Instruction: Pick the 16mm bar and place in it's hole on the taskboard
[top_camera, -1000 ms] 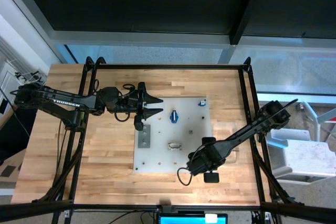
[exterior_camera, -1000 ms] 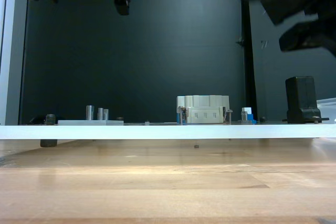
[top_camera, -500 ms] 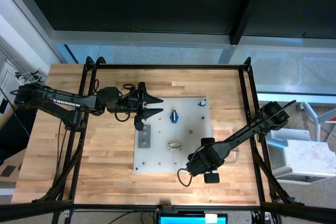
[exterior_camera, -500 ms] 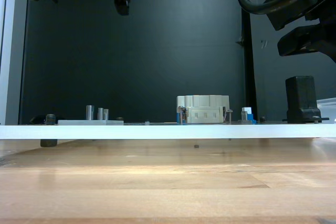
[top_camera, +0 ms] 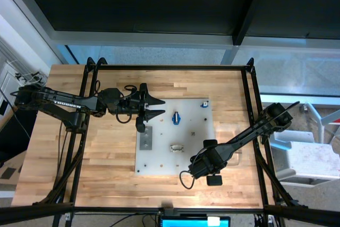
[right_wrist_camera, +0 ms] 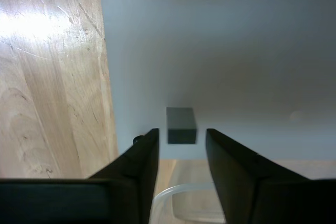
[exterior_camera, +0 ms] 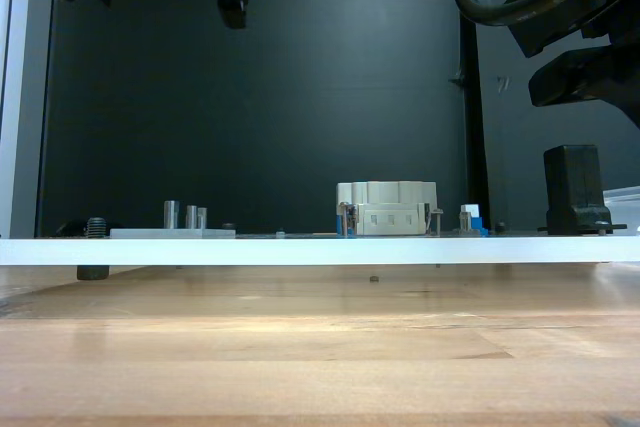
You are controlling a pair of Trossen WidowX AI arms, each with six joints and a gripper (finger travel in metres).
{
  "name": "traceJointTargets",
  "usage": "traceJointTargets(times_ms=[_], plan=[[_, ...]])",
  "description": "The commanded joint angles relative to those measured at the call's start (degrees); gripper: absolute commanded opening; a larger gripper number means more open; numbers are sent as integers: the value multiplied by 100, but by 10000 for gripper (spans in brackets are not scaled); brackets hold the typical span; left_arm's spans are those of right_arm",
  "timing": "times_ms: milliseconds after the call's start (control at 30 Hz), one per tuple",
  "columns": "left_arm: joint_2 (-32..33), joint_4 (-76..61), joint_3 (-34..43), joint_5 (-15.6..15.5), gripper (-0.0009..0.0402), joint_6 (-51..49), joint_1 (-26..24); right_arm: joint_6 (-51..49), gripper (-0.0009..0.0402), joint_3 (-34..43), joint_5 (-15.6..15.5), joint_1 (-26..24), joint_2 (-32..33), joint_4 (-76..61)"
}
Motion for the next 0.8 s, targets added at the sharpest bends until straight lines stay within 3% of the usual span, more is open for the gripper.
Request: traceJointTargets(times_ms=[33, 367, 800], plan=[[2, 2, 0, 0, 162, 2, 0, 33, 176, 4, 2, 4, -22, 7], [2, 2, 0, 0, 161, 0, 0, 28, 238, 181, 7, 13, -168, -374], [2, 2, 0, 0, 162, 0, 0, 81, 252, 192, 7, 20, -876, -595]])
